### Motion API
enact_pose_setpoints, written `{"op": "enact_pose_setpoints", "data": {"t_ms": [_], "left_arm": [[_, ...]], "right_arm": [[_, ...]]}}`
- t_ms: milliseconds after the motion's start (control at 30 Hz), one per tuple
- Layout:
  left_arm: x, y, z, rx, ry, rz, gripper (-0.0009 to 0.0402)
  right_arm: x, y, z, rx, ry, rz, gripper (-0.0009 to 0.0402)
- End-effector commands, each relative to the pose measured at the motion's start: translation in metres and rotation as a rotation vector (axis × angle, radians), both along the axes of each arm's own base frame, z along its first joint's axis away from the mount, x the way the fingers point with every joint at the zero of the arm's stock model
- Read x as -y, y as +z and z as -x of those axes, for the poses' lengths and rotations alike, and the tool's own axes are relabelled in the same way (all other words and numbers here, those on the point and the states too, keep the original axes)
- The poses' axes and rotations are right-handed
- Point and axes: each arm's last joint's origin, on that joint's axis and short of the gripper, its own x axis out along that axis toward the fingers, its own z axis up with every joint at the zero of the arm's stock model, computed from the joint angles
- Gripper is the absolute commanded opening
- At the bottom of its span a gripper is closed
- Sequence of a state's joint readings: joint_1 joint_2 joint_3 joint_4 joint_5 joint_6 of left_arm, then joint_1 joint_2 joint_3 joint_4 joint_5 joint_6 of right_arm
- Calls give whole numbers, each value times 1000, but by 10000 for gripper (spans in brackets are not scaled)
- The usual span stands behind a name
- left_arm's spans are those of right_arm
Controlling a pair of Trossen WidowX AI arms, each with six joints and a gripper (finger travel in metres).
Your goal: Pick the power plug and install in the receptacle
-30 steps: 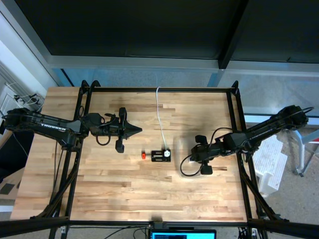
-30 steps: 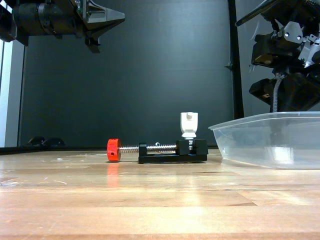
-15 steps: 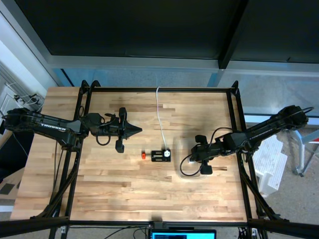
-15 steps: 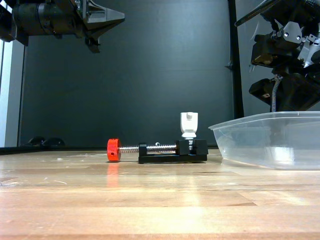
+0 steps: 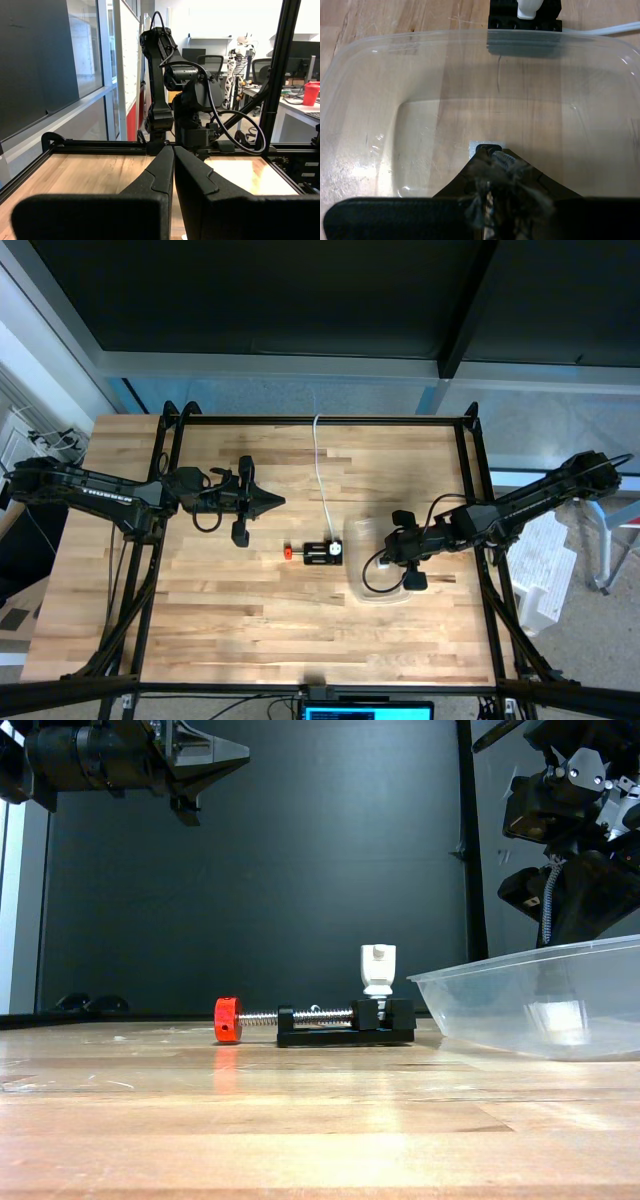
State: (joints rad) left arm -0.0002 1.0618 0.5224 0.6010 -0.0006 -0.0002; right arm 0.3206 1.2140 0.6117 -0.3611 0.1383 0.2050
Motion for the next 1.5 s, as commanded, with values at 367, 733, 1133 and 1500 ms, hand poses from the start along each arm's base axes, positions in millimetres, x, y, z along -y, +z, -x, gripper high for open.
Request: {"op": "enact_pose_setpoints", "data": {"t_ms": [367,733,1133,1500], "left_arm": [[0,0,0,0,0,0,0],[0,0,0,0,0,0,0],[0,0,0,0,0,0,0],[0,0,0,0,0,0,0]], "right_arm": [[1,4,3,2,0,0,0],[1,4,3,3,-1,0,0],[1,6,3,4,0,-1,0],[-1,58,-4,-36,6,19,0]]}}
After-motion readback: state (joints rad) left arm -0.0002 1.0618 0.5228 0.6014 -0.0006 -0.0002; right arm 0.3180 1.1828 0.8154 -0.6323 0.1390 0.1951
